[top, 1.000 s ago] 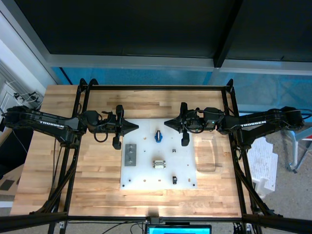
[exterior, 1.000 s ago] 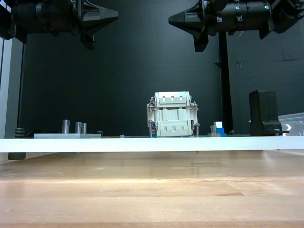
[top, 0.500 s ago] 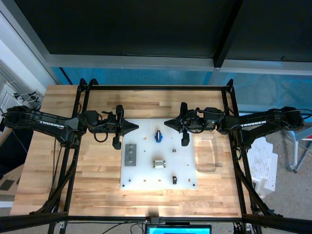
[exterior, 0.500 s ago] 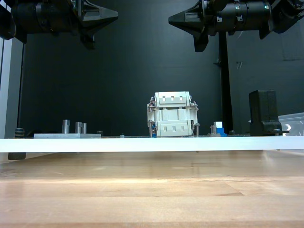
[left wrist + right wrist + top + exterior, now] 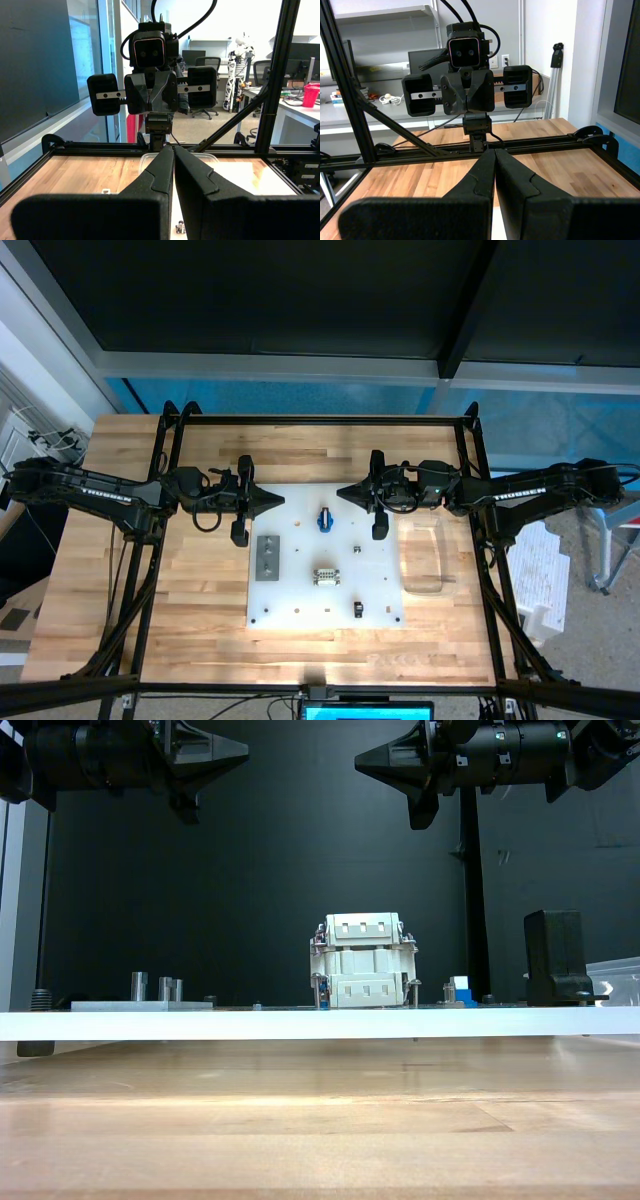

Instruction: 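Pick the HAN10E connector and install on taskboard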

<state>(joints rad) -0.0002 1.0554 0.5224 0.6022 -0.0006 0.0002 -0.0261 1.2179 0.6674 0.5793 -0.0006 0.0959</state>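
The HAN10E connector, a small pale grey-beige block, stands upright on the white taskboard near its middle. In the low view the HAN10E connector rises from the taskboard with nothing touching it. My left gripper hovers high over the board's far left edge, shut and empty. My right gripper hovers over the far edge to the right of it, shut and empty, tip pointing at the left one. Both left gripper and right gripper show their jaws pressed together.
On the board are a grey metal block at the left, a blue knob at the back and a black fitting near the front. A clear plastic tray lies right of the board. Black frame rails edge the table.
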